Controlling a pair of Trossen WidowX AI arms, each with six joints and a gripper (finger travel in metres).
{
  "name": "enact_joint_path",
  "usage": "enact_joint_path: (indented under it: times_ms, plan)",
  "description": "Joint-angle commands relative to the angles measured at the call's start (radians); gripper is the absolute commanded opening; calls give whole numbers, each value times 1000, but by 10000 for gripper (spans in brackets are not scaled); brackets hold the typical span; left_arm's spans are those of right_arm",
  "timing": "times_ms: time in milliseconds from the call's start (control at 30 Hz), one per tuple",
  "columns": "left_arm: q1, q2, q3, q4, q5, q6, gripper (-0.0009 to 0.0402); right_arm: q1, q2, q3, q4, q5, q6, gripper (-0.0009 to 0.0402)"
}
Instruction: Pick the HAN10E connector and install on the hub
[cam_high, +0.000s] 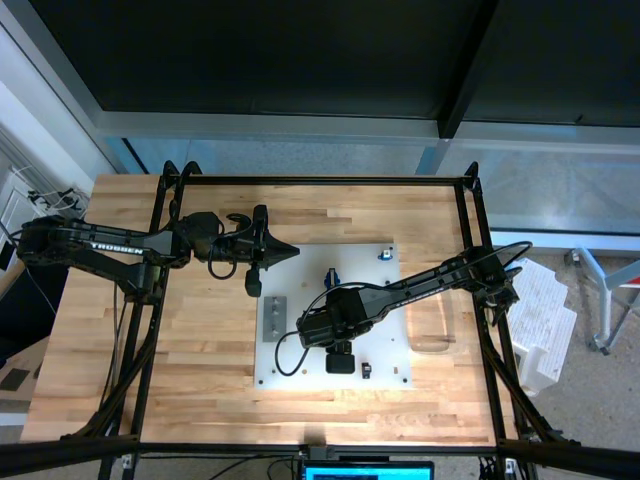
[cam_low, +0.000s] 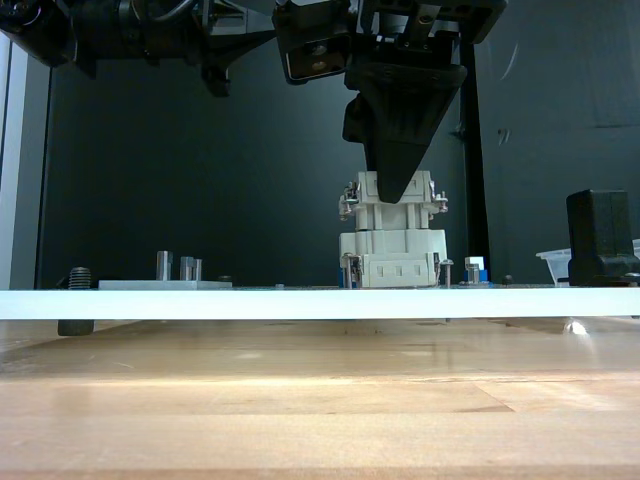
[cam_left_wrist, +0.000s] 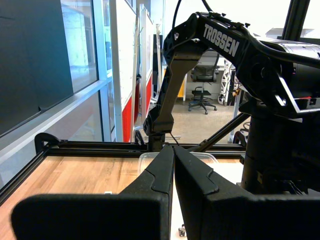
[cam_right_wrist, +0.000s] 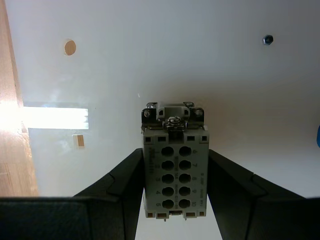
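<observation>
Progress: we judge pick done, install under way | right gripper (cam_right_wrist: 175, 186) jaws pinch the HAN10E connector (cam_low: 390, 218), stacked on the hub (cam_low: 392, 258), full seating unclear | left gripper (cam_left_wrist: 173, 155) jaws pressed together, parked far-left above bench (cam_high: 120, 330) | left: press home, release

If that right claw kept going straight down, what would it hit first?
Probably the socket base directly under the plug gripped by the right gripper; they look nearly touching. The left gripper hovers shut, far left.

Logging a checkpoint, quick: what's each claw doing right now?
Left claw: shut, empty, raised over the table's left side.
Right claw: shut on the HAN10E connector, over the hub.
</observation>
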Motion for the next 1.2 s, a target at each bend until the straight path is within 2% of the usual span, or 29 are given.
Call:
enact_joint_path:
  times_ms: [33, 633, 1200]
  plan:
    - [0, 0, 0, 0, 0, 0, 0, 0, 2, -12, -5, 0, 0, 13]
    - [0, 0, 0, 0, 0, 0, 0, 0, 2, -78, 112, 0, -3, 14]
    - [0, 0, 0, 0, 0, 0, 0, 0, 2, -109, 122, 0, -3, 14]
